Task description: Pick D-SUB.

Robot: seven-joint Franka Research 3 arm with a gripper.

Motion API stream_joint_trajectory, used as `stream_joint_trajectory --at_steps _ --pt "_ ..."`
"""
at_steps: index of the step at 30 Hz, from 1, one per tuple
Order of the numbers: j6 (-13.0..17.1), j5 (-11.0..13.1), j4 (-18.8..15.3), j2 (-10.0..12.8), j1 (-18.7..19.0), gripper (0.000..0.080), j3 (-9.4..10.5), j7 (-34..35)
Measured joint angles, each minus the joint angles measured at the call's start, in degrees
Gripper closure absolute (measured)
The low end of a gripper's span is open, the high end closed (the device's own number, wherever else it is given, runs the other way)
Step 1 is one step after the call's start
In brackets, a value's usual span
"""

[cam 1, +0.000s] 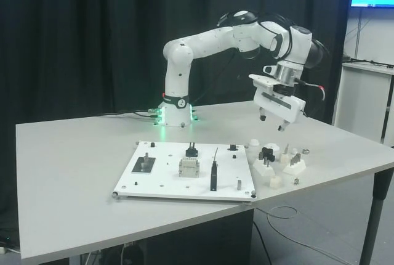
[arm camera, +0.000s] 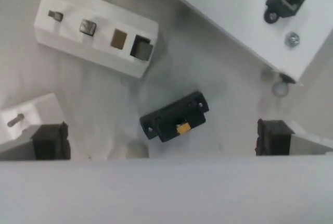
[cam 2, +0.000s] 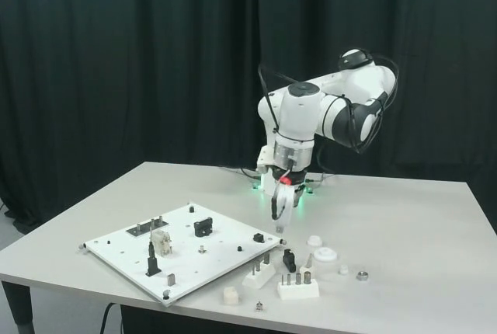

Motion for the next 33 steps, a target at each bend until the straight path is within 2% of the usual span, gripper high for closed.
stream_joint_trajectory --at_steps 7,13,21,33 --pt "5.84 4.67 -6.12 -0.18 3.69 0.0003 0.41 -4.34" --pt "8.13 7.4 -8.51 -0.18 4.42 0.0003 1.51 -8.39" --pt "8.54 8.96 -9.04 -0.19 3.71 0.0003 3.18 -12.75" --pt "7.7 10.91 -9.04 -0.39 3.15 0.0003 5.23 -14.3"
